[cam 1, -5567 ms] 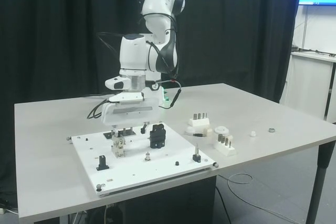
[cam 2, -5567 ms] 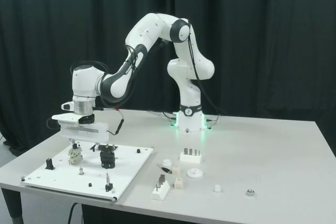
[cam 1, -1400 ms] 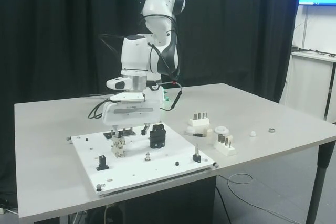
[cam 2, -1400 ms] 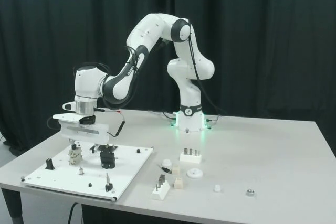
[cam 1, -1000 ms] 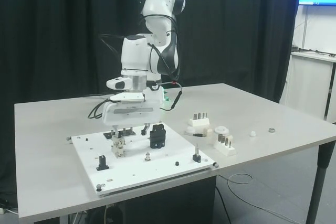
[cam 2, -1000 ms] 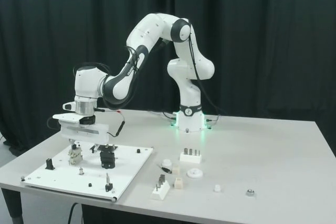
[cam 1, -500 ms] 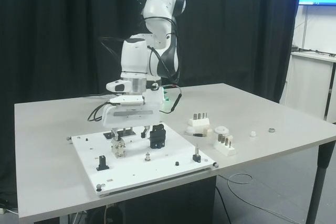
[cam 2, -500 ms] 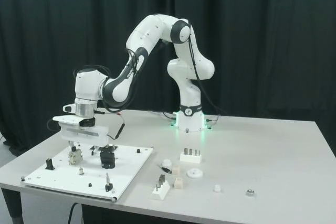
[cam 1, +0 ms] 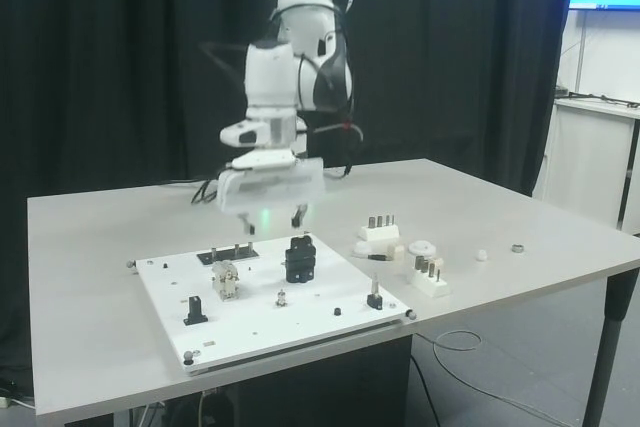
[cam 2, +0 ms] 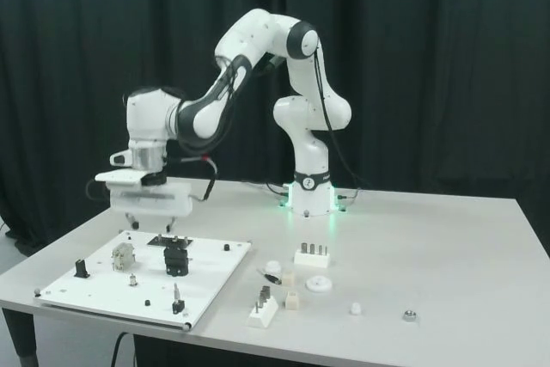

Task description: Insert waterproof.

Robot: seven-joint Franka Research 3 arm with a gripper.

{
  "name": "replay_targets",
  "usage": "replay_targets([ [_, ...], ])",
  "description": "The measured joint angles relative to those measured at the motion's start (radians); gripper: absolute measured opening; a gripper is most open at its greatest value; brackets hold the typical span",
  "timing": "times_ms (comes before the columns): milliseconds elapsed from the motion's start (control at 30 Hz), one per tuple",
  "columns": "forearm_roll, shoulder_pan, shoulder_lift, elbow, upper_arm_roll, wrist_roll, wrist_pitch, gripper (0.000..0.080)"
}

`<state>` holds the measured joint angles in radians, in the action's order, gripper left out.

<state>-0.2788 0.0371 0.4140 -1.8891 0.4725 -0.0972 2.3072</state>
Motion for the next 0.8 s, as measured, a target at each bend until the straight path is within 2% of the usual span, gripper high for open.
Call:
replay_targets([
  [167,0.117,-0.029,-0.059,0.000,0.018,-0.090,-0.077,0.0800],
  [300,0.177,-0.039,-0.081,0.000,0.019,-0.131,-0.105,0.0800],
  [567,0.209,-0.042,-0.084,-0.010,0.021,-0.147,-0.108,0.0800],
  [800,0.212,-0.041,-0.077,-0.040,0.034,-0.147,-0.062,0.0800],
])
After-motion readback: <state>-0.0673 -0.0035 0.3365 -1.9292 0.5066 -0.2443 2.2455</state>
